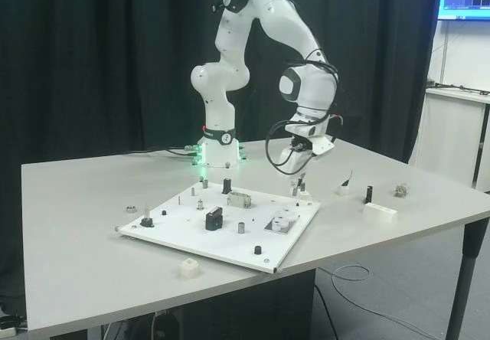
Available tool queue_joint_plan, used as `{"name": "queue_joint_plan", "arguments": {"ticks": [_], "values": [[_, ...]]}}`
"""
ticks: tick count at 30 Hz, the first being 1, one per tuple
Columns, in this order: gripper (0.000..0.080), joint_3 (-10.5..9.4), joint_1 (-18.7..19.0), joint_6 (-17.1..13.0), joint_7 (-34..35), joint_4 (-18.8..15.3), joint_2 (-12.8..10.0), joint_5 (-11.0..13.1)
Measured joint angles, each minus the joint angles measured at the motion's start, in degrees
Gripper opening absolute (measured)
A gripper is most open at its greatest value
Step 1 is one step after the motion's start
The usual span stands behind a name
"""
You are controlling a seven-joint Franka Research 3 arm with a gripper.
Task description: Insert round peg 3.
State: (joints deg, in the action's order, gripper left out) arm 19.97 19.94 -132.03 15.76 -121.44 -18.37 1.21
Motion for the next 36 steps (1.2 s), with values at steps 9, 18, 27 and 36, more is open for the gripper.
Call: {"name": "queue_joint_plan", "arguments": {"ticks": [9, 18, 27, 36], "values": [[0.0104, 0.08, -0.9, -2.7, -0.5, -5.2, 3.0, 0.0], [0.0104, 0.67, -1.9, -6.5, -2.6, -10.6, 6.4, 0.0], [0.0104, 2.00, -2.5, -11.3, -4.5, -14.5, 7.9, 0.0], [0.0104, 2.51, -2.5, -14.1, -5.4, -16.3, 7.9, 0.5]]}}
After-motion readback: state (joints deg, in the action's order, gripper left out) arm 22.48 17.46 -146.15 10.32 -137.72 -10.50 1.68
